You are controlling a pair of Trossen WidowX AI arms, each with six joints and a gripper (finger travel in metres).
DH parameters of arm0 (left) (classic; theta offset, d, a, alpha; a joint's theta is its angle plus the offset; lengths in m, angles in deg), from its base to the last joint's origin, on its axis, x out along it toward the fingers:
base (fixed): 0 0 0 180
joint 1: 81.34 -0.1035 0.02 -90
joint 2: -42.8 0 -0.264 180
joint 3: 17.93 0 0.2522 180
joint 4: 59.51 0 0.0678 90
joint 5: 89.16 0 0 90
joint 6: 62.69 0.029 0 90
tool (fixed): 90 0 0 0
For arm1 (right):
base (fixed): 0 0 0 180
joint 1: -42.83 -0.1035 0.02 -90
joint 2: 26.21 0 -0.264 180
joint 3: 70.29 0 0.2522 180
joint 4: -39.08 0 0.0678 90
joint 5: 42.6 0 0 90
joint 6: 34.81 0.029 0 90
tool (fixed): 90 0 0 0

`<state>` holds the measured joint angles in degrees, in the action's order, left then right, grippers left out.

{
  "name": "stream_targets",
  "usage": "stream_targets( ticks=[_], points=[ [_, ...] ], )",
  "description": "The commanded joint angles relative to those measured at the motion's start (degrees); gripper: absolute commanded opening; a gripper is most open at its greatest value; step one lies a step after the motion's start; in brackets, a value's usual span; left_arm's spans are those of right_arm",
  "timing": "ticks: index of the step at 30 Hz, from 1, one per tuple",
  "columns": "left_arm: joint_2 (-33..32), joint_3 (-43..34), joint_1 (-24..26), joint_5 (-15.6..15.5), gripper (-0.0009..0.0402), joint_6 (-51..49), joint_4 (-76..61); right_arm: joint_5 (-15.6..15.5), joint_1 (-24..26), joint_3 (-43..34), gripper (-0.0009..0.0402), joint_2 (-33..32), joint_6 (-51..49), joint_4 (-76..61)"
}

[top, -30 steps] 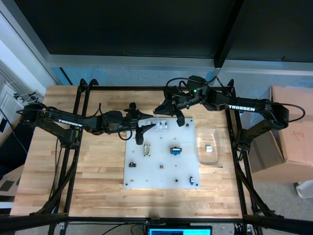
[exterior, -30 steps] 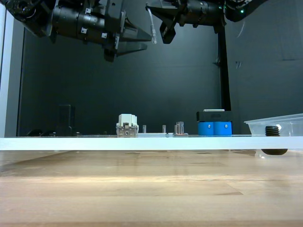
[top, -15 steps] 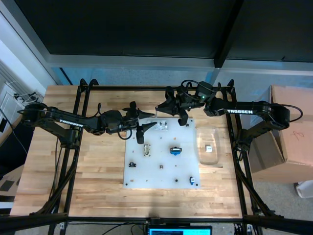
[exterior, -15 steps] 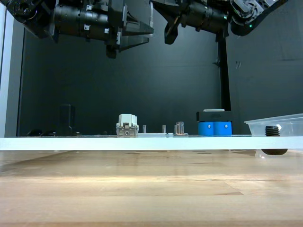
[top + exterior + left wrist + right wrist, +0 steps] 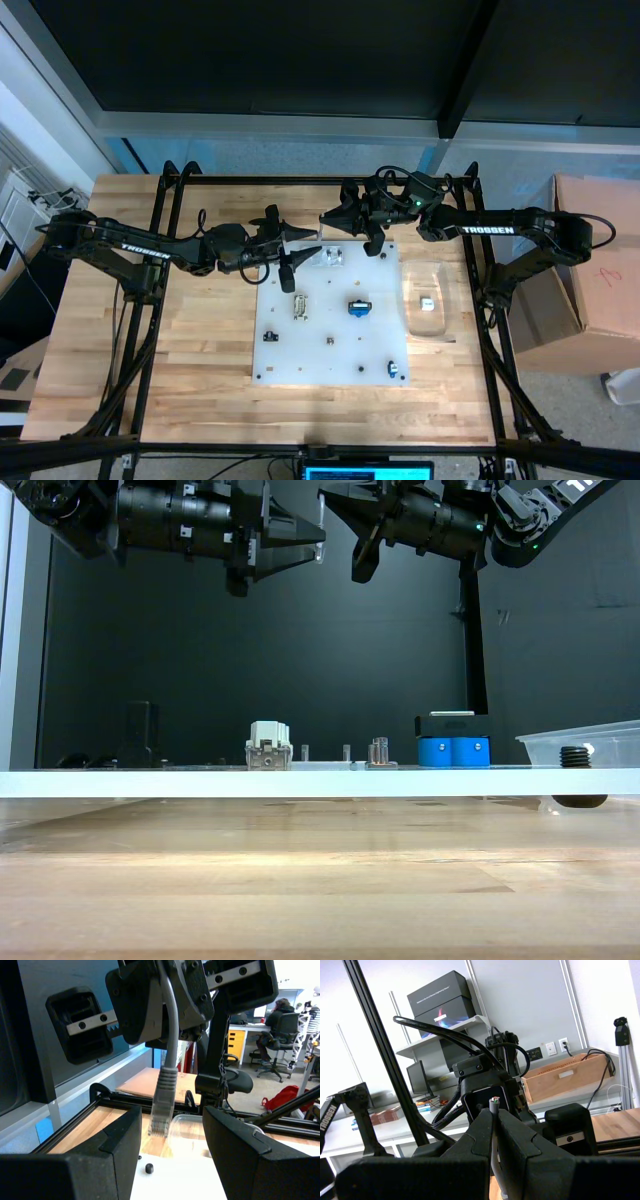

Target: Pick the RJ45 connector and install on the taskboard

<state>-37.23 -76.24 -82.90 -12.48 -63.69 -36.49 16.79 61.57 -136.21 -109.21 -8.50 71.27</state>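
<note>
Counter (image 5: pixel 200 340) nearest, w/ white taskboard (image 5: pixel 330 345) on it. Both arms meet over the board's far edge, well above it per low view.

Left gripper (image 5: pixel 170 1152): fingers apart, nothing in them, pointing twd the right arm. Just past its tips hangs the RJ45 connector (image 5: pixel 162 1106), a clear plug on a short grey cable stub. Long axis approx vertical, plug end down, lined up w/ the gap btwn the left fingers. Can't tell if it's inside that gap or just beyond.

Farther on, right gripper (image 5: pixel 494 1121) is clamped on the stub above the plug, so the part is held in air, clear of any seat.

Judgement: the plug lies straight ahead of the left gripper, so a short fwd reach + close would catch the plug body.
</note>
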Motion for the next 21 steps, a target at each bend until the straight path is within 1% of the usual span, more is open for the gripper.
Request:
stream_targets(
  ticks=[1,7,9,14,17,21],
  points=[
    [0.0,-0.2,-0.2,-0.1,0.0151,0.0,-0.4,0.1,0.0,0.0,0.0000,0.0,0.1,0.5],
    [0.0,-0.2,-0.2,0.0,0.0128,0.0,-0.3,0.2,0.0,0.0,0.0000,0.0,0.8,1.5],
    [0.0,-0.2,-0.2,0.3,0.0121,0.0,-0.3,0.9,-0.1,0.0,0.0000,0.0,1.4,1.5],
    [0.0,-0.2,-0.3,0.3,0.0108,0.0,-0.3,1.2,-0.2,0.0,0.0000,0.0,1.6,1.6],
    [0.0,-0.2,-0.3,0.3,0.0099,0.0,-0.3,2.4,-0.3,0.0,0.0000,0.0,1.6,1.5],
    [0.0,-0.2,-0.3,0.5,0.0080,0.0,-0.3,2.6,-0.4,0.0,0.0000,0.0,1.6,1.5]
  ],
)
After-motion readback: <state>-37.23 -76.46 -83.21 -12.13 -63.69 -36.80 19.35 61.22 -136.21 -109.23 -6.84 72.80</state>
